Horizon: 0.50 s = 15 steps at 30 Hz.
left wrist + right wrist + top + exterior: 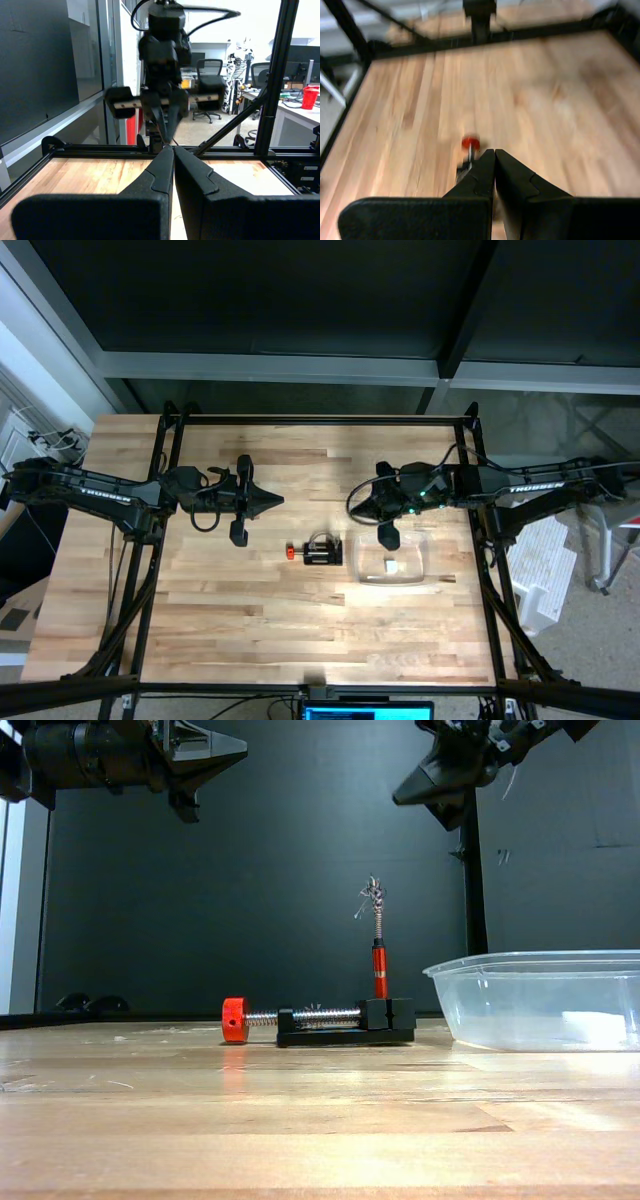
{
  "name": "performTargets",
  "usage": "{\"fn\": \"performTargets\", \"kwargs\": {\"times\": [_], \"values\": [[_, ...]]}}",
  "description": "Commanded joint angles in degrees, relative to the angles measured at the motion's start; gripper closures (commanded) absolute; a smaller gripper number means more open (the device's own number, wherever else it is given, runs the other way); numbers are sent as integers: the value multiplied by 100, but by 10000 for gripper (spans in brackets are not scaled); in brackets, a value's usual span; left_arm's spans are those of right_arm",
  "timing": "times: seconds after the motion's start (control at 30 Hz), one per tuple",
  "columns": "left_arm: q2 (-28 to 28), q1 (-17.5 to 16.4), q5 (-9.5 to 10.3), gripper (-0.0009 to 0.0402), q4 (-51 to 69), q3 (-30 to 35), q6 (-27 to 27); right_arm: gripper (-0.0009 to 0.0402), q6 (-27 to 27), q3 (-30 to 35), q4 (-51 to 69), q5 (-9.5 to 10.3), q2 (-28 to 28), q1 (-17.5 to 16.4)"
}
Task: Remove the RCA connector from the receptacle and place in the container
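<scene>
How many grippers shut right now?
2. Left gripper hangs high, left of the receptacle; right gripper hangs high, roughly above the gap between receptacle and container. Both empty.

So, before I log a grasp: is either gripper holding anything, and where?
Nothing. The left gripper and right gripper hang shut, empty, above the table; the slim red RCA connector stands in its black block receptacle.

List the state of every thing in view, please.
RCA connector: upright, plugged in the receptacle.
container: open, holding a small white piece.
left gripper: jaws shut, high, left of the receptacle.
right gripper: jaws shut, high, near the container.
</scene>
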<state>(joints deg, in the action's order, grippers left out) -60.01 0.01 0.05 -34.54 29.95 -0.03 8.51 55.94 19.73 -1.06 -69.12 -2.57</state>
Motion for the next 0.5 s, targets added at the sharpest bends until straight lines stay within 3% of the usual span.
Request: {"fn": "performTargets", "kwargs": {"times": [0.03,0.17,0.5], "values": [[0,0,0,393,0,0,0,393,11,337,673,0,-280,-107],[0,0,0,393,0,0,2,393,116,743,1370,-109,-605,-240],[0,0,0,393,0,0,0,393,297,1716,2743,-109,-1510,-415]]}}
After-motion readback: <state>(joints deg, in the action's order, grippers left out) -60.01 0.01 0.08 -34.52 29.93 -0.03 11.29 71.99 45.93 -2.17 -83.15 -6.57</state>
